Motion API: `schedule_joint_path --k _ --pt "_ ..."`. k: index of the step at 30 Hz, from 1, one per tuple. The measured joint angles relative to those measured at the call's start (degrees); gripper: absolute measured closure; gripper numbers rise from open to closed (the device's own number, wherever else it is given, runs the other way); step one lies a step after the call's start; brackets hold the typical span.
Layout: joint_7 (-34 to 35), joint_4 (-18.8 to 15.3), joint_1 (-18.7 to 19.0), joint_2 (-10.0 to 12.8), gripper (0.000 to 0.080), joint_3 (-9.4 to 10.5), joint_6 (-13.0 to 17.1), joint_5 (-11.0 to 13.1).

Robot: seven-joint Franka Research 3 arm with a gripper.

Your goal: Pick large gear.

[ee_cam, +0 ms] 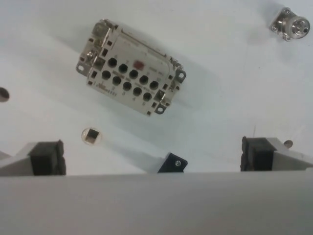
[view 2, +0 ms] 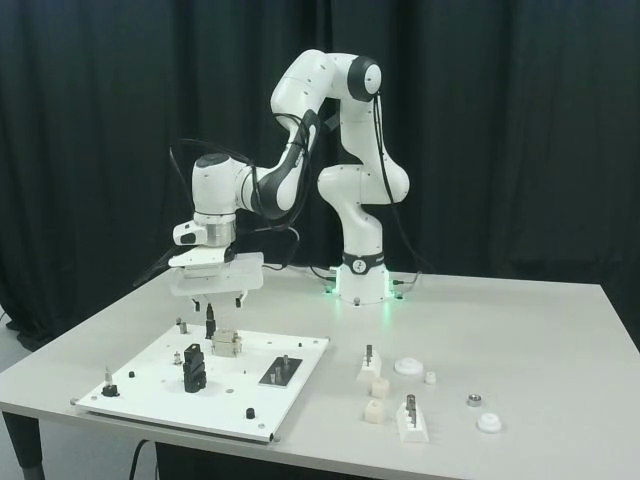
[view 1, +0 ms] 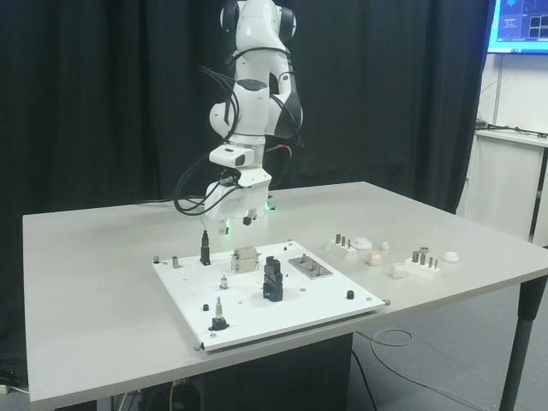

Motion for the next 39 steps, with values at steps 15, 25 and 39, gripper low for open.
schedule_joint_path --k 15,25,39 --pt "0.85 0.00 0.40 -0.24 0.0003 0.00 -0.14 0.00" --pt "1.50 0.00 0.80 -0.78 0.0003 0.00 -0.49 -0.16" --pt "2.17 0.00 1.10 -1.02 0.0003 0.00 -0.59 -0.82"
